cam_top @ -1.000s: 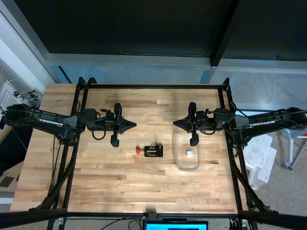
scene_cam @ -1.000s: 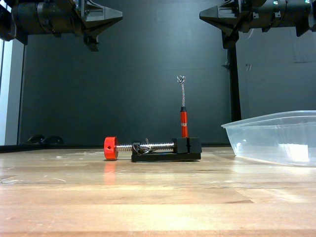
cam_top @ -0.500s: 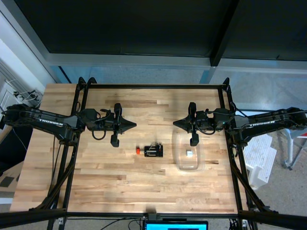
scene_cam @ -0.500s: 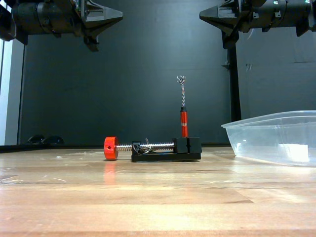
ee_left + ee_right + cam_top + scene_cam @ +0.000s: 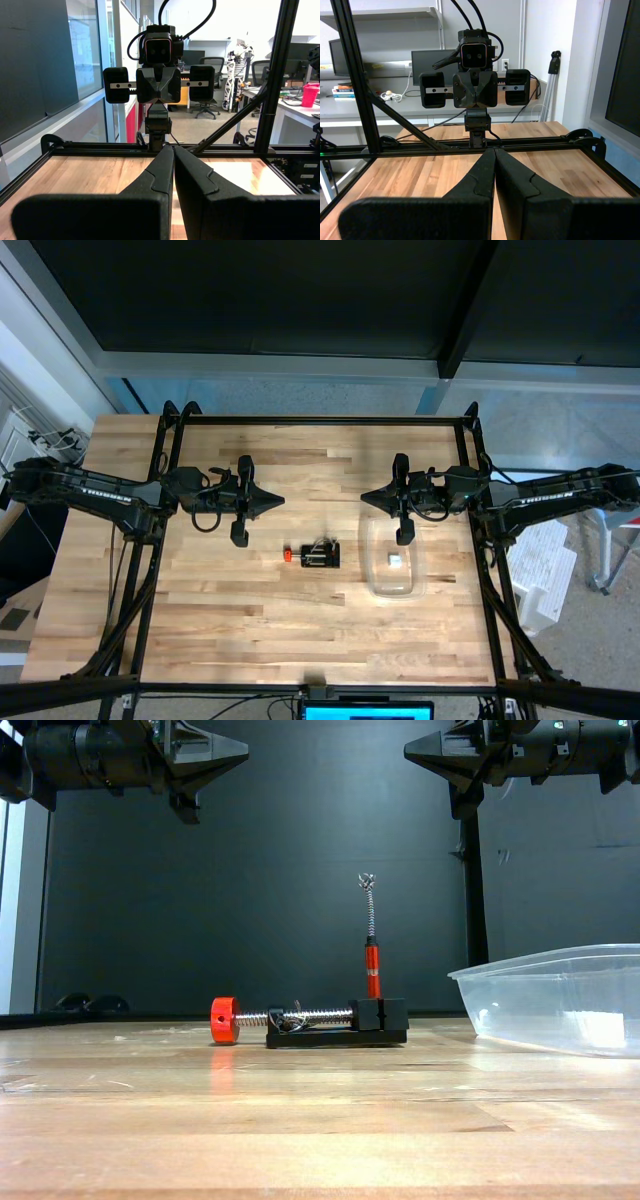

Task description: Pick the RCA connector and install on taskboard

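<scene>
Wood table (image 5: pixel 250 630) | connector (image 5: pixel 372 970) upright on vise (image 5: pixel 380 1018) | TROSSEN arms (image 5: pixel 100 495) | left gripper (image 5: pixel 281 501), right gripper (image 5: pixel 364 498) closed, empty, raised

Connector (image 5: pixel 372 969) standing on my vise (image 5: pixel 336 1024)
It stands upright and unheld, a red cylinder, its braided cable (image 5: pixel 370 910) rising straight above; the vise's red knob (image 5: pixel 225 1020) points left.

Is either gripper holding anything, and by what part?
Nothing is held. The left gripper and right gripper are shut empty, high above the table; the connector stands free on the vise.
</scene>
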